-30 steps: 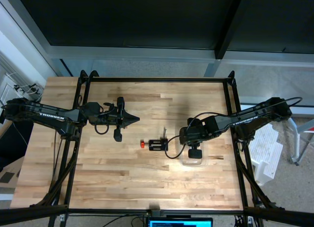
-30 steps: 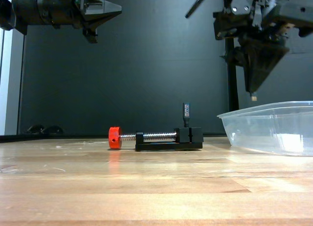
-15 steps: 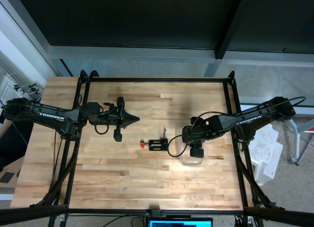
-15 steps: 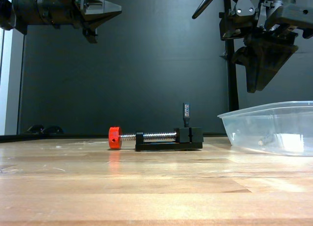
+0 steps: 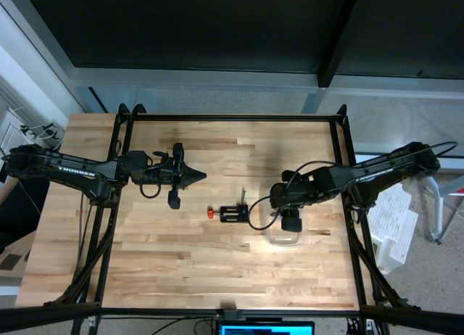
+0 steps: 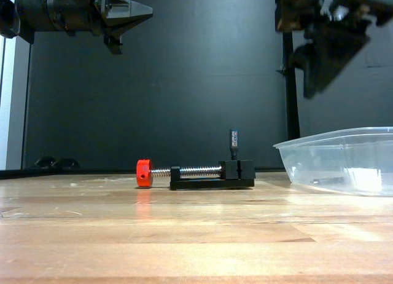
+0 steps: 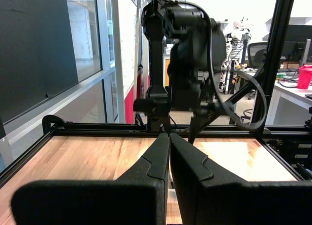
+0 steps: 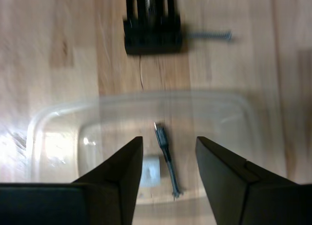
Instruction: Remove the USB-C connector from taskboard and place in the container
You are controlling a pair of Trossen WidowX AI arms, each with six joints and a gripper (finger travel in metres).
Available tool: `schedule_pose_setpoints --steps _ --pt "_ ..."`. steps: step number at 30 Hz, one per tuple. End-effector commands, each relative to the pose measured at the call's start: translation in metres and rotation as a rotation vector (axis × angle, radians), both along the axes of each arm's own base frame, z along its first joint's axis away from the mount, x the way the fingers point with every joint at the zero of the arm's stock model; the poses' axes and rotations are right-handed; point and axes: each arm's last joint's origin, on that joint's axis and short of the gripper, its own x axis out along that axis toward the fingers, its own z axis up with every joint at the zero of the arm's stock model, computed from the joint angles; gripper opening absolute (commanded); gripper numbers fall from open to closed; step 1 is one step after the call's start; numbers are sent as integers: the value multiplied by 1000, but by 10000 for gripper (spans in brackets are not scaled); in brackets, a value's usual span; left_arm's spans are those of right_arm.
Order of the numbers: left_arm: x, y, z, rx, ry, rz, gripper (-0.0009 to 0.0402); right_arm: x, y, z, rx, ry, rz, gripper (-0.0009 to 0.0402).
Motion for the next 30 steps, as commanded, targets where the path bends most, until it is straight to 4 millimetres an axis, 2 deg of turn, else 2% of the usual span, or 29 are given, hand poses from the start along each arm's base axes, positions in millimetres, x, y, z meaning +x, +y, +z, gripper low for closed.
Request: schedule_pose_setpoints --steps 1,8,11,19,30 --pt "0 0 0 0 -1 0 0 -3 -8 18 4 -70 -7 109" --pt "0 0 0 0 -1 0 0 -10 -27 39 -31 -220 15 -5" --pt "0 0 0 0 0 0 0 -11 -32 41 -43 -295 27 8" --pt "0 0 0 0 0 0 0 -12 -48 49 -27 -574 50 0" --pt "0 0 0 0 -1 0 0 -11 -59 39 -18 -890 65 0"
